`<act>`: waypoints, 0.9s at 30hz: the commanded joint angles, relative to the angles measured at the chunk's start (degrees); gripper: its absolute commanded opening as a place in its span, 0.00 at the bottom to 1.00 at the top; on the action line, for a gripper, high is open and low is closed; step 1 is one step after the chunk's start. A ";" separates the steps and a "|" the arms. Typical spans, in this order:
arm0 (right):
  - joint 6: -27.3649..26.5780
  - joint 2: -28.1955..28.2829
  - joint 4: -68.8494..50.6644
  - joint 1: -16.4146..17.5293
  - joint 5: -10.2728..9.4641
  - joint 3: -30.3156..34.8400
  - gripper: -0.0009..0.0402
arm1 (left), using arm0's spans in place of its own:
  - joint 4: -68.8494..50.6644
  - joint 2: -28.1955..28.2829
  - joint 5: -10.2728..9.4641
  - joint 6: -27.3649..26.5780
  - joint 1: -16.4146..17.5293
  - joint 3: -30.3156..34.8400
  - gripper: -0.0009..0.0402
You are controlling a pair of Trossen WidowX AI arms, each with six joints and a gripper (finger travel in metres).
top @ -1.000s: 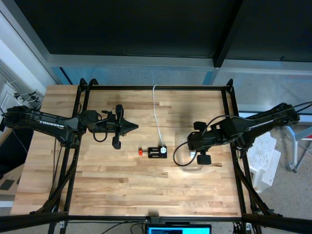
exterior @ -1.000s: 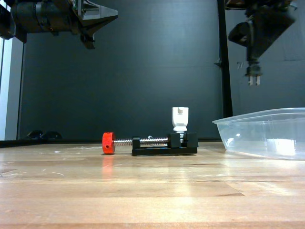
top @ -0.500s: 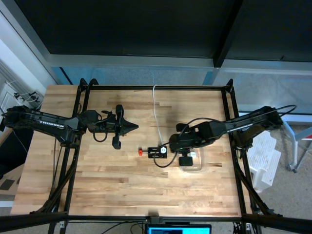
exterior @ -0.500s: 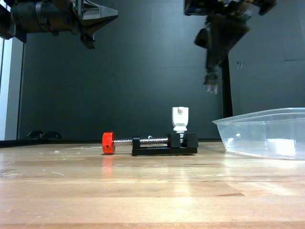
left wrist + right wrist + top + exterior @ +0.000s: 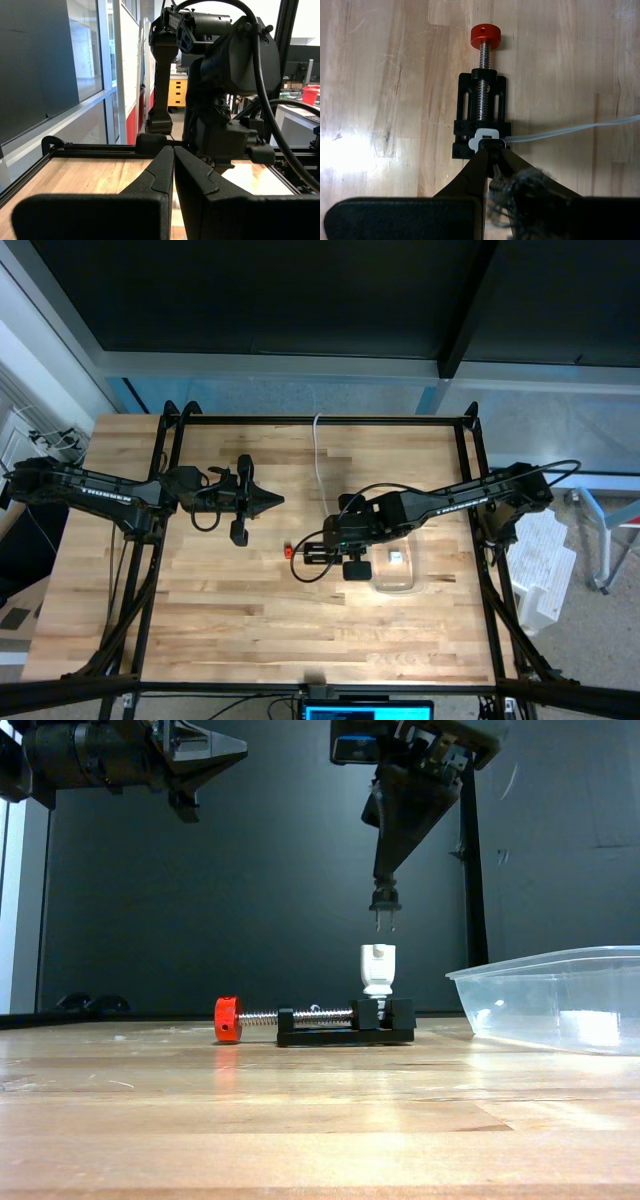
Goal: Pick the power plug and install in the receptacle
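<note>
Power plug [image 5: 384, 902], clamped in right claw [image 5: 383, 888], hangs just above receptacle [image 5: 377, 964] at 12 o'clock; left claw [image 5: 272, 500], tips together, hovers well apart at 9 o'clock.

The wooden table [image 5: 250, 620] bears a black red-knobbed vise [image 5: 345, 1025] and, near it, a clear plastic tray [image 5: 560, 1010].

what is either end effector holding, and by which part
The right end effector holds the plug by its dark body, prongs down, just above the white socket. The left end effector, shut and raised on the left side, holds nothing.
</note>
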 commanded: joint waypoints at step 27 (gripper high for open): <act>0.13 1.84 2.01 -0.11 0.04 -1.11 0.02 | 0.00 0.00 0.02 0.00 0.00 0.02 0.02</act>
